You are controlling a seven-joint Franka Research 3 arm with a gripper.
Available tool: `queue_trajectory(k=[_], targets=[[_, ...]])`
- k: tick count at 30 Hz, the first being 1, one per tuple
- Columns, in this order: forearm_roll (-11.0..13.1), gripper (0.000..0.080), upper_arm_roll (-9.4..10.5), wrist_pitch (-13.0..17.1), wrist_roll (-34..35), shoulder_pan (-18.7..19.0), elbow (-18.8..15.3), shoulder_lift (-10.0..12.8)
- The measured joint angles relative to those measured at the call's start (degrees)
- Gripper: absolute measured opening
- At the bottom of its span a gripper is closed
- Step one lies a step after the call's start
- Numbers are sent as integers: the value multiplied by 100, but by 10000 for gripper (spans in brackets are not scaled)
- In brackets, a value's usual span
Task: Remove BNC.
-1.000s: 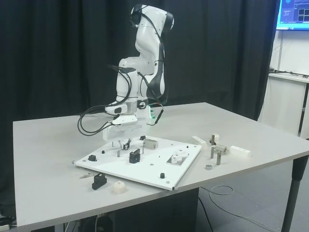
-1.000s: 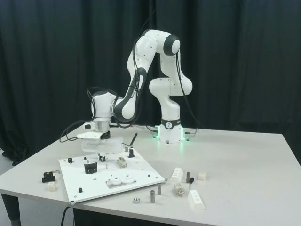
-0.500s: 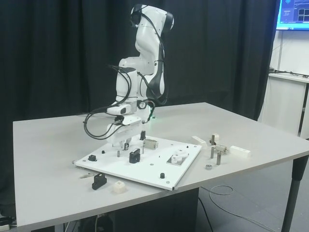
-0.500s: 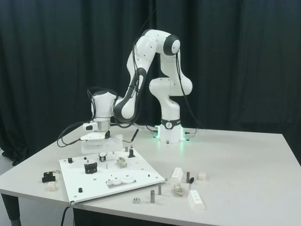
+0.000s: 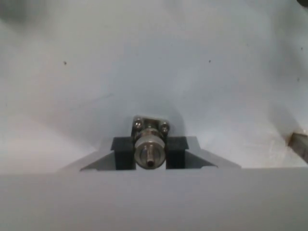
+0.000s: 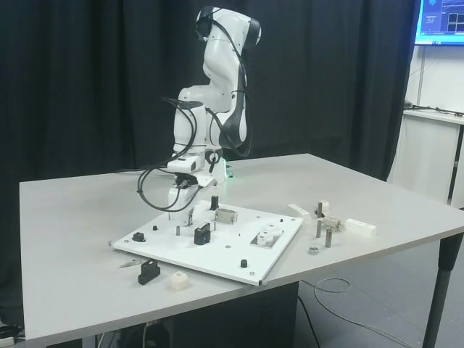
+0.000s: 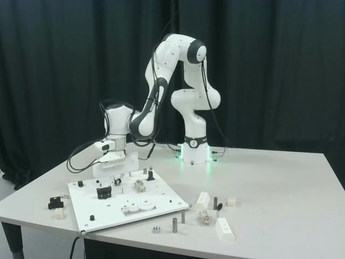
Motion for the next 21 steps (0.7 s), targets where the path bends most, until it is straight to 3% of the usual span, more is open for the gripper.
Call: queue_trajectory(k=[21], targets=[[10, 131, 0, -56, -1198, -18, 36, 2]])
